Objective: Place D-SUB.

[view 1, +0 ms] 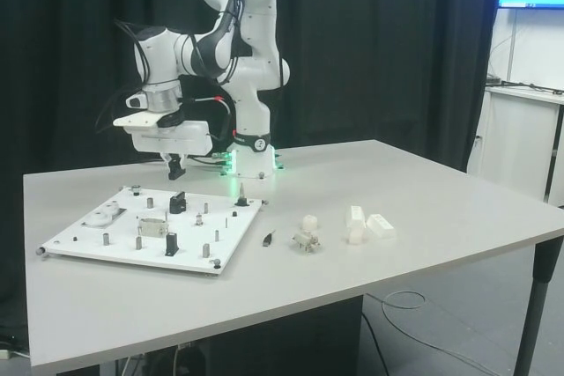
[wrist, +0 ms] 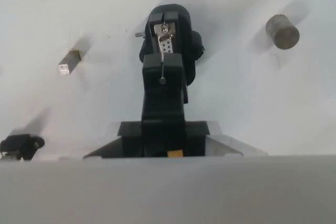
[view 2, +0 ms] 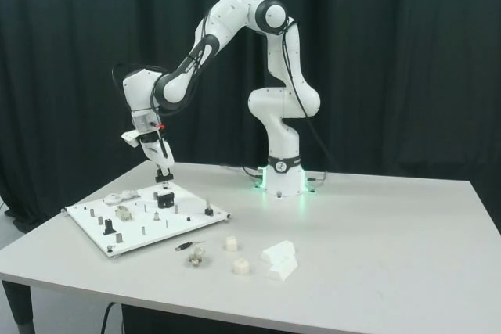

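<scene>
Though room views hide it, pincer [wrist: 164, 69] grips D-SUB [wrist: 165, 43].

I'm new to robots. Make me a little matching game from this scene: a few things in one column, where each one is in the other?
Things:
1. black D-SUB connector
2. white assembly board
3. small white blocks
4. green lights

Places:
A. at the arm's base
B. loose on the grey table
C. between the gripper fingers
D. flat under the gripper

Pairs: 1-C, 2-D, 3-B, 4-A
</scene>
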You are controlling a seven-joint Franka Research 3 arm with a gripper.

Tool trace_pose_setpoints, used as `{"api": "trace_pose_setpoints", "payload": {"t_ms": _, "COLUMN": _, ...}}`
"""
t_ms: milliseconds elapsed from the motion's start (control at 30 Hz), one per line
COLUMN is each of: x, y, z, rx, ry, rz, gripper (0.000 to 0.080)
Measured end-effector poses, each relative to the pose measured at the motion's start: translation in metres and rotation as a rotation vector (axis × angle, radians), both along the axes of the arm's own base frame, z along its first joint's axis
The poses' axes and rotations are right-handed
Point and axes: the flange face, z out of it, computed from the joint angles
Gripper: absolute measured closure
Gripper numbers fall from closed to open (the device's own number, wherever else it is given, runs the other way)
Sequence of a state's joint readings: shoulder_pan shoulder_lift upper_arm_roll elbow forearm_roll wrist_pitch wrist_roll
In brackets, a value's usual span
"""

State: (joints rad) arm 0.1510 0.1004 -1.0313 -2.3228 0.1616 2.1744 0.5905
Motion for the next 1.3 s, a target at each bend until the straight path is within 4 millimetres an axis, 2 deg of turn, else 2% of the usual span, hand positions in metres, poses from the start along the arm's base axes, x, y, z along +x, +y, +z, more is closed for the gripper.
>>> {"api": "trace_pose_setpoints", "payload": {"t_ms": 1300, "x": 0.0064, "y": 0.003, "z": 0.0048, "rx": -0.01, "ry": -0.001, "rz": 0.011, "gripper": 0.0647}}
